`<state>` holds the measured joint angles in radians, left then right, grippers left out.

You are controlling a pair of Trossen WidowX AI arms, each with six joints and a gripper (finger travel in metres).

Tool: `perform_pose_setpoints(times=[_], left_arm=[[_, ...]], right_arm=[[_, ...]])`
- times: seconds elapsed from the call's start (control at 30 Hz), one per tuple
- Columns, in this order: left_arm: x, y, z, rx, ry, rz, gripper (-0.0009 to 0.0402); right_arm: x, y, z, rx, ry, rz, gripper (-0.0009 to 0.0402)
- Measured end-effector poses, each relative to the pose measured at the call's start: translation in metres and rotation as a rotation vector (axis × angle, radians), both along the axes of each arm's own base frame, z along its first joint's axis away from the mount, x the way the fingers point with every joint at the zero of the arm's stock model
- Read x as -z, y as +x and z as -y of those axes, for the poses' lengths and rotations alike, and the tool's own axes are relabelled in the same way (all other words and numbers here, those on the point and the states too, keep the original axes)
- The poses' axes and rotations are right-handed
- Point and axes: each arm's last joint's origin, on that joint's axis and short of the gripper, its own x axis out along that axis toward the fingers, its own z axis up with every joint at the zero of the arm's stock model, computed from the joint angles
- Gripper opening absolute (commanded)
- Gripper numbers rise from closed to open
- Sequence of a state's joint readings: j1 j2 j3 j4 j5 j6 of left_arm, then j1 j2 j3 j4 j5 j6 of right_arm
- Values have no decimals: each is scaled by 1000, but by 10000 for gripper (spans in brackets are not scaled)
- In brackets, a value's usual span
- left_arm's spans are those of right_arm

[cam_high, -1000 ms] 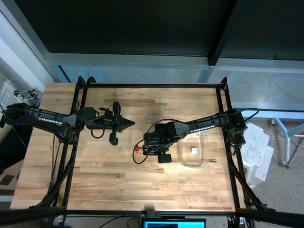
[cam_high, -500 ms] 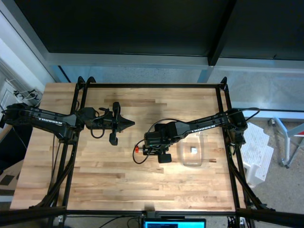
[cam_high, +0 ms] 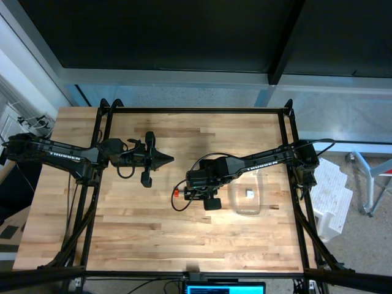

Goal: Pick the USB-C connector and install on taskboard

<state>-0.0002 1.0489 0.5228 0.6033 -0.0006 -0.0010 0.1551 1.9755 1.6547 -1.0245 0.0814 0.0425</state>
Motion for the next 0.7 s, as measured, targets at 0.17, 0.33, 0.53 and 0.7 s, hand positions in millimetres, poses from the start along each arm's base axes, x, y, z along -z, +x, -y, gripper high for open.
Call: perform_pose_setpoints(times=[0.17, 0.33, 0.53, 0.7], left_arm=[[0, 0, 0, 0, 0, 0, 0], [0, 0, 0, 0, 0, 0, 0], [0, 0, 0, 0, 0, 0, 0], [0, 0, 0, 0, 0, 0, 0]], right_arm=[[0, 0, 0, 0, 0, 0, 19], [0, 0, 0, -4, -2, -1, 71], [-3, -1, 0, -5, -1, 7, 136], [-10, -4, 0, -6, 2, 23, 176]])
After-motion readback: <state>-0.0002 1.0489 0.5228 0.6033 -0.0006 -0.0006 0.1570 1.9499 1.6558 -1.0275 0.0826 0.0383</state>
